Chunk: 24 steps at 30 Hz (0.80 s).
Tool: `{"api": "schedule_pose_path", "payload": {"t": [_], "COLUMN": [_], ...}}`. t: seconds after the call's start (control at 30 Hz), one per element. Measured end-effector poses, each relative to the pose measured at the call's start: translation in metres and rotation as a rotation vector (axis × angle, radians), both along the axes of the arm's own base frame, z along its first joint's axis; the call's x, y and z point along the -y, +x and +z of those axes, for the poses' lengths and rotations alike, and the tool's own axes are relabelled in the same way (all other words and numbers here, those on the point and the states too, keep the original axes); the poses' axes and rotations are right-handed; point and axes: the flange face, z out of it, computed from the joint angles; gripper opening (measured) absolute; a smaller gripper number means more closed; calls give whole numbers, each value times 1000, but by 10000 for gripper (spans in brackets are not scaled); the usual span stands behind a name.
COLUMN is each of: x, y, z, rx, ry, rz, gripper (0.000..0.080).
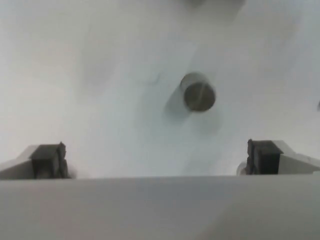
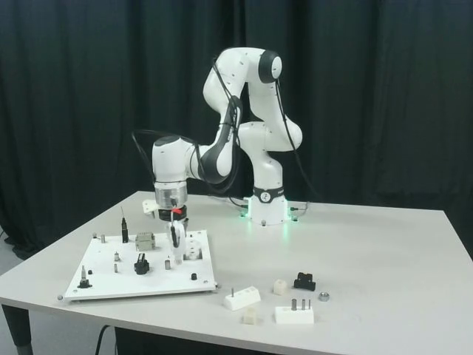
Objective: Pick bolt 4.
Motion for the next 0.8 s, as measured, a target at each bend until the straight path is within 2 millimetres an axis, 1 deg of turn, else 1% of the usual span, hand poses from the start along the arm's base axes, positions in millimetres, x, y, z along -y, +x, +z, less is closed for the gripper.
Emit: {"api": "schedule_pose_path", "payload": {"t": [0.17, 0.4, 0.6, 0.8], "x": [-17, -52, -91, -136], "y": [4, 11, 16, 19], "z": [3, 8, 13, 15], "rx": [-4, -14, -21, -33], "ry": [6, 18, 26, 35], "rz": [15, 26, 44, 50], "gripper": [800, 800, 800, 800]}}
